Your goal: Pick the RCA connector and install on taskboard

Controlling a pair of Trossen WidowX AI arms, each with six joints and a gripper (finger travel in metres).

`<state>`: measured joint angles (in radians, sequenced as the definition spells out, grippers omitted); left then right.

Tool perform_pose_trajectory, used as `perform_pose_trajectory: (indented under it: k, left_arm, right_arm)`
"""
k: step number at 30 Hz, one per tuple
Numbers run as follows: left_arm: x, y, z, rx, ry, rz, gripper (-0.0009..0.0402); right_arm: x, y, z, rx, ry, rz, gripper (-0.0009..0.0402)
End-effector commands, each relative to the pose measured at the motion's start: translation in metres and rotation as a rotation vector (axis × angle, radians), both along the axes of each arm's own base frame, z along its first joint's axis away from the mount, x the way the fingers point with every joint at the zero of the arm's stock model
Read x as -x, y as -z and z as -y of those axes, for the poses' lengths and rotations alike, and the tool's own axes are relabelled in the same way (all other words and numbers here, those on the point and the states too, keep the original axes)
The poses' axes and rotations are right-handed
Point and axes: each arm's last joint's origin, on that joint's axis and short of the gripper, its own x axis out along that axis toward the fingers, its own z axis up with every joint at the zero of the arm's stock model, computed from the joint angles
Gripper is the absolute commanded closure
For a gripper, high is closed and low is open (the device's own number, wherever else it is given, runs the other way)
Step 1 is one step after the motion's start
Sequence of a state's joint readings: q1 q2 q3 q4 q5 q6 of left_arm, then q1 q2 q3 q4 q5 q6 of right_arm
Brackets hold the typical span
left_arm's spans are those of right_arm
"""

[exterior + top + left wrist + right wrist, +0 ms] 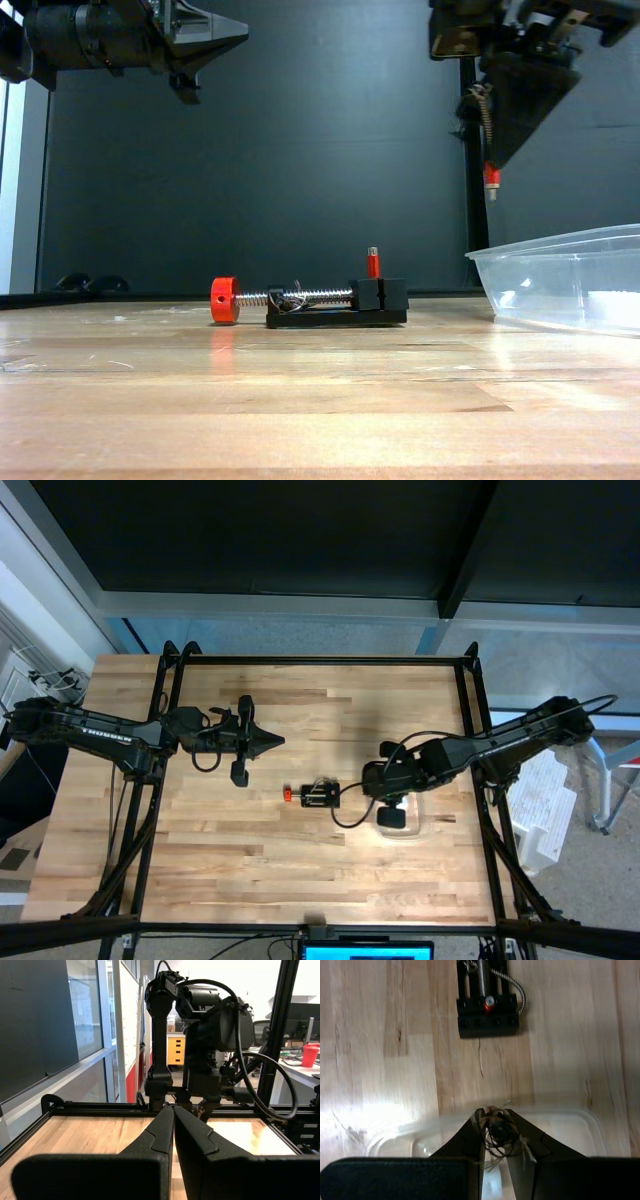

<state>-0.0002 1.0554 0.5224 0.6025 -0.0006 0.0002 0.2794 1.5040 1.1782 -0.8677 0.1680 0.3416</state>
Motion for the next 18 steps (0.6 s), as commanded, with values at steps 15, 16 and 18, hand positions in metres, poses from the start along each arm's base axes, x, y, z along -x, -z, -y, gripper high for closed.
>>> perform_pose_trajectory:
  k: [15, 16, 18]
  left_arm:
    - [0.0, 0.0, 0.0, 0.0, 0.0, 0.0, 0.0393]
    - [0.0, 0.0, 0.0, 0.0, 0.0, 0.0, 0.0393]
    - [0.0, 0.0, 0.0, 0.0, 0.0, 0.0, 0.0393]
  right_arm:
    - [-0.055, 0.005, 0.005, 0.023, -0.008, -0.003, 0.0393]
    - [-0.057, 0.006, 0.005, 0.025, -0.011, -0.002, 0.0393]
    - [-0.062, 0.007, 0.005, 0.03, -0.019, -0.003, 0.0393]
